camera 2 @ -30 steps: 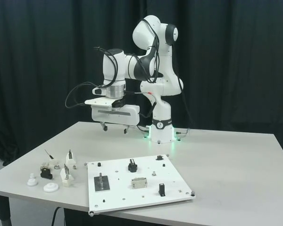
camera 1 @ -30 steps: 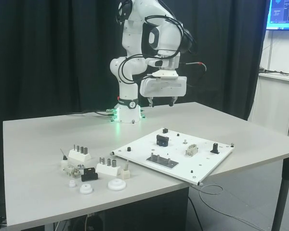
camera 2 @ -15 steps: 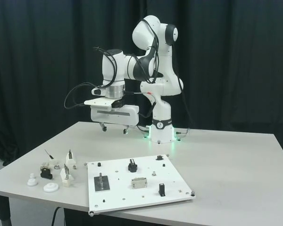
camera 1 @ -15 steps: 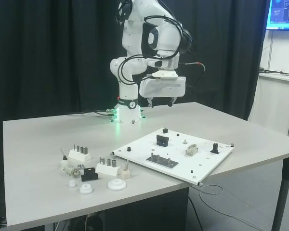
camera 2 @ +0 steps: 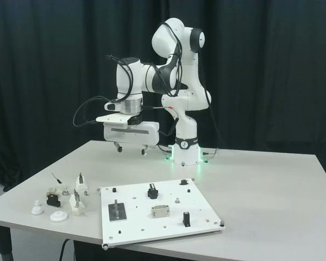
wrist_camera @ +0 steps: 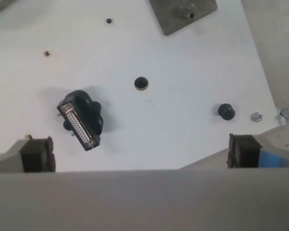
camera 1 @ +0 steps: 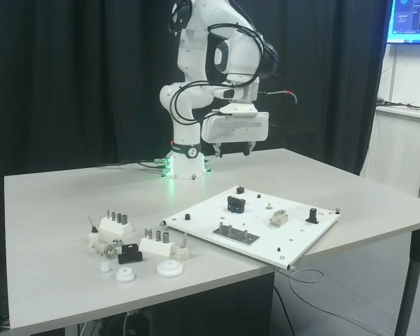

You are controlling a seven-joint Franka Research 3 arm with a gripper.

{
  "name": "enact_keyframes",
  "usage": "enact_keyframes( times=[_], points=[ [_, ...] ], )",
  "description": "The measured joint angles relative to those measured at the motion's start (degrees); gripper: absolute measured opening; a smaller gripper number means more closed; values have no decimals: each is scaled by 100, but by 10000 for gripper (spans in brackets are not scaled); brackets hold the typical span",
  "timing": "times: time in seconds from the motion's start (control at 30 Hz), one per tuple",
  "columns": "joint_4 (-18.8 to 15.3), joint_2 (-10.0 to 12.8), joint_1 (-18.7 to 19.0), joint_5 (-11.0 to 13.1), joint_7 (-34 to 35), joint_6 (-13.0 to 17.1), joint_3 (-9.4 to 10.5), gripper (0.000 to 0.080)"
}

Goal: Pick waterproof.

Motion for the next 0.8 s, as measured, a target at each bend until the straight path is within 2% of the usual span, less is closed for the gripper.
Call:
enact_keyframes(
  times=[0.8],
  points=[
    [0, 6, -20, 2, -127, 8, 0, 800]
  ],
)
